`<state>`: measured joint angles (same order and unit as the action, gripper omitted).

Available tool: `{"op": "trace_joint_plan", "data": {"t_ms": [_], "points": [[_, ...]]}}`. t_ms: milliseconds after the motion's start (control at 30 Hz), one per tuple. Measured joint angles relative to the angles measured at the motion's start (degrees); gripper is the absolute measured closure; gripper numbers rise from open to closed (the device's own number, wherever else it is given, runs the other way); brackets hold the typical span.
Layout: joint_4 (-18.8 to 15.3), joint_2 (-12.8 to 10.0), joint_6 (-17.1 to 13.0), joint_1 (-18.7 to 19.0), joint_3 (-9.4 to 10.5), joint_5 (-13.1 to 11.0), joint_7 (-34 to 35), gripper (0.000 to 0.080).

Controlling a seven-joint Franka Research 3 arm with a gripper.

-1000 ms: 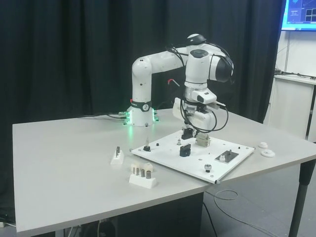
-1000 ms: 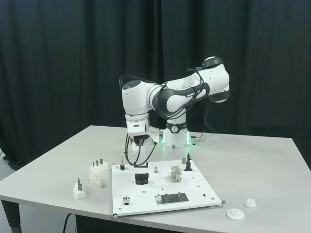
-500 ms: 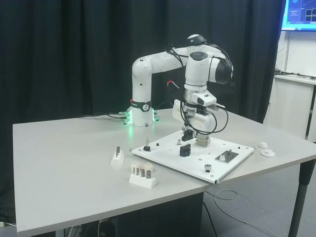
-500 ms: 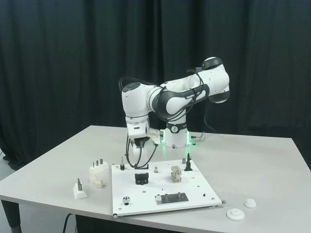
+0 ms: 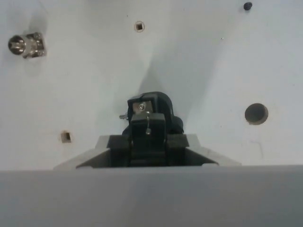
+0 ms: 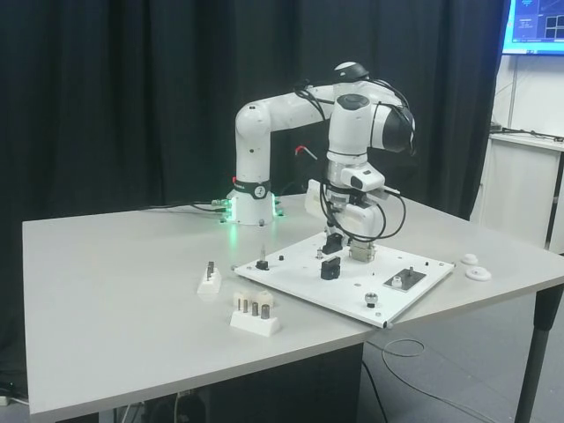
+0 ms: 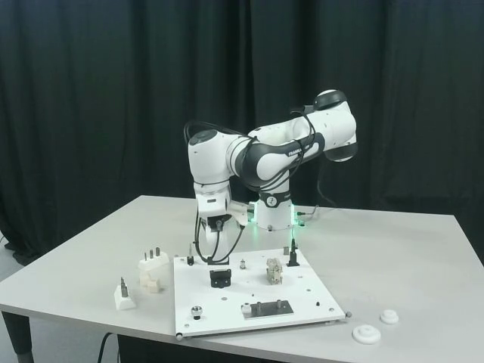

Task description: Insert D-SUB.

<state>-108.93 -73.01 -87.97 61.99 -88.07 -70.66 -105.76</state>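
My gripper hangs a little above the white board, shut on a small black D-SUB plug. Straight below it a black socket block is fixed to the board, also visible as a black block in the second room view. From the wrist the block shows just past the plug, with a small metal square on top. The black fingers press the plug from both sides. In the room views the gripper stands upright over the board's middle.
On the board are a grey metal connector, a flat grey plate, a black post and a round metal fitting. Two white holders stand beside the board. White discs lie near the table's edge.
The gripper has shifted slightly across the board, toward the black socket block, still shut on the plug. Nothing else on the table has moved.
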Motion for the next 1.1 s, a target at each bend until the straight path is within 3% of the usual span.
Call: {"op": "trace_joint_plan", "data": {"t_ms": [1100], "points": [[-2.16, 0.0, 1.03, 0.91, 1.06, -1.71, -2.29, 0.065]]}}
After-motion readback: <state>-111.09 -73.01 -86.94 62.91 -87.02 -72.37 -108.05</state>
